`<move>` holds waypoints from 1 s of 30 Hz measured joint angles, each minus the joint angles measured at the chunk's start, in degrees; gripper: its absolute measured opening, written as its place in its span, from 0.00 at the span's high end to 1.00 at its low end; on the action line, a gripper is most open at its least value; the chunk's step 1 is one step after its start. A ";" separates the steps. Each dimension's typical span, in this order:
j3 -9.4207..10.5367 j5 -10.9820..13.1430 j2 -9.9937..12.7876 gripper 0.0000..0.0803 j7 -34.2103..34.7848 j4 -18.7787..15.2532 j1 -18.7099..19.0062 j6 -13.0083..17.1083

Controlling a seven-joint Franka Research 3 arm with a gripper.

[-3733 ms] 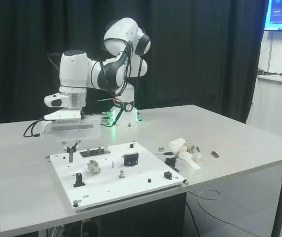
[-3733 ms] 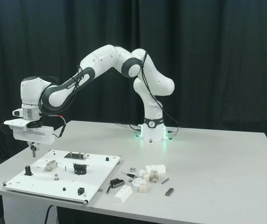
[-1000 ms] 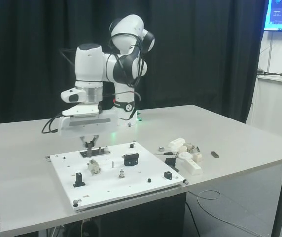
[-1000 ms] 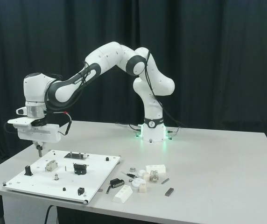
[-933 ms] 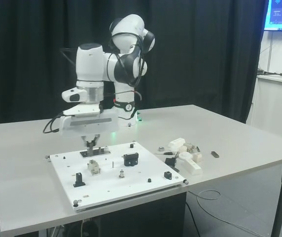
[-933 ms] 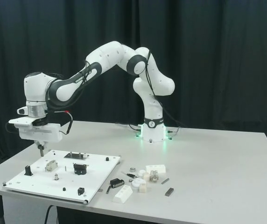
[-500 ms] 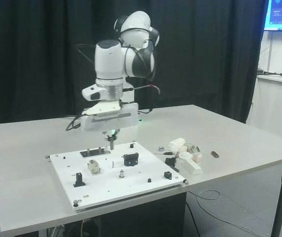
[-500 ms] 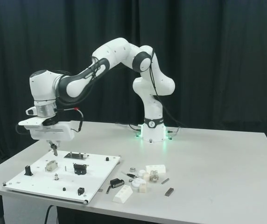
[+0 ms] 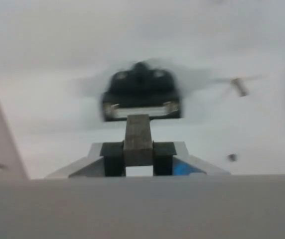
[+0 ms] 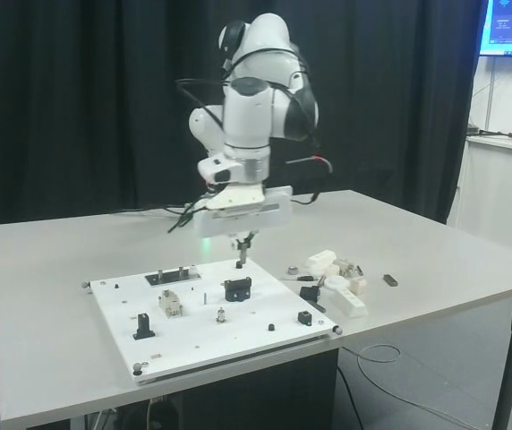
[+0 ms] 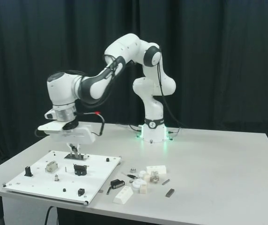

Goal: Place square peg 3.

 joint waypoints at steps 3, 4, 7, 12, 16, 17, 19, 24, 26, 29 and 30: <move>0.16 -1.21 -1.30 0.86 2.46 -1.76 1.89 0.47; 0.25 -1.57 -1.75 0.86 3.31 -2.33 2.53 0.72; 0.65 -2.76 -3.03 0.86 5.64 -3.97 4.19 1.54; 2.22 -5.32 -5.30 0.86 9.79 -6.74 6.27 3.29; 4.14 -7.06 -7.16 0.86 12.84 -9.10 7.39 4.77; 4.63 -7.40 -7.59 0.86 13.56 -9.66 7.60 5.12; 5.72 -7.96 -8.47 0.86 15.06 -10.90 8.08 5.91; 8.12 -8.53 -10.31 0.86 18.74 -13.71 9.45 8.19; 8.83 -8.66 -10.89 0.86 20.09 -14.70 10.18 9.09; 9.66 -8.71 -11.61 0.86 22.28 -16.09 11.64 10.26; 9.85 -8.72 -11.79 0.86 22.89 -16.52 12.21 10.67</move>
